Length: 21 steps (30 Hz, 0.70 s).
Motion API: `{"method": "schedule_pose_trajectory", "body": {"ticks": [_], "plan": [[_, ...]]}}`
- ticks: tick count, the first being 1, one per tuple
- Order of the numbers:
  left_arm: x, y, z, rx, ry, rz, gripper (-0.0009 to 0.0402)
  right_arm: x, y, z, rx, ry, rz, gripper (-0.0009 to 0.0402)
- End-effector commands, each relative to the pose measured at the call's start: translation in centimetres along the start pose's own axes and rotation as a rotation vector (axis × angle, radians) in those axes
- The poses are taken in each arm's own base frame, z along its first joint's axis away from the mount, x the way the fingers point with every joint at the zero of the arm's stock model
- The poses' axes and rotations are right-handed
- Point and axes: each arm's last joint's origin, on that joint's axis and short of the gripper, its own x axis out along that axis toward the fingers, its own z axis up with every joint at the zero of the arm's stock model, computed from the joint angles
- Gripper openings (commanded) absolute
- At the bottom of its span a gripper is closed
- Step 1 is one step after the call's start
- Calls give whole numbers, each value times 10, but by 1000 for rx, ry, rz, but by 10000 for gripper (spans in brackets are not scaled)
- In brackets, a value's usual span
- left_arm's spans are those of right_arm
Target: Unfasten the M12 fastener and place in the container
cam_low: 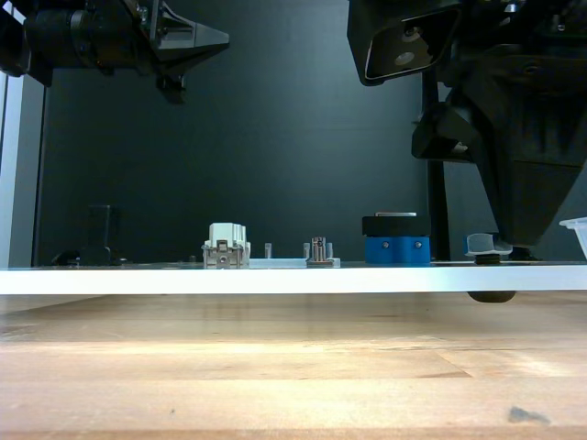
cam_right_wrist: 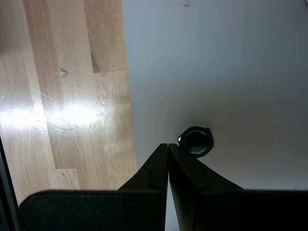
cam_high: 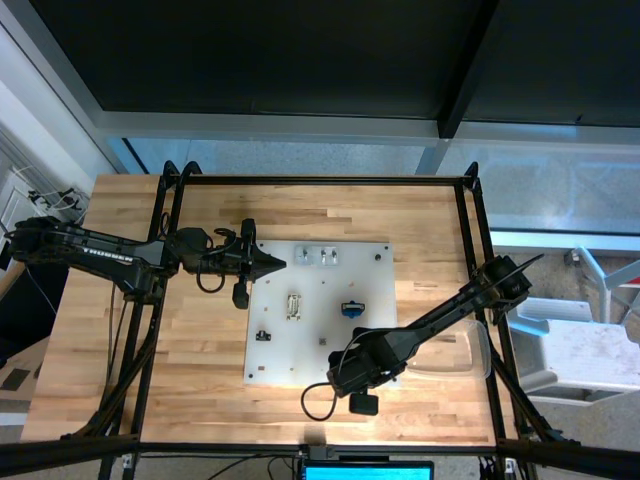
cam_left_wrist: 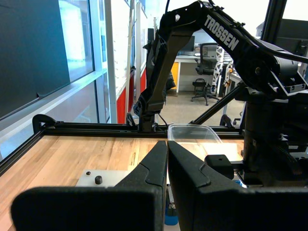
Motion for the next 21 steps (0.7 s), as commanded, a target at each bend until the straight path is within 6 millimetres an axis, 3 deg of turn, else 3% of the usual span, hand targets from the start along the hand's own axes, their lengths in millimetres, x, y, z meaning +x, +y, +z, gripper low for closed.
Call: {"method": "schedule_pose_trajectory", "body": {"ticks": [1,4,7,15,21], "plan": [[0,0,0,0,0,0,0,0,-4,-3,16,-3,-88,0],[0,0,0,0,0,0,0,-8,-13,-7,101,-17,-281,0],[0,0,0,0,-1,0,0,-15,-13,-6,139,-48,-348,0],[1,0,-2,0,10,0,0,-23,-9,-3,180,-46,-290,0],[1,0,-1,0,6,2,0,-33,-1,2,465,-24,-175,12]]}}
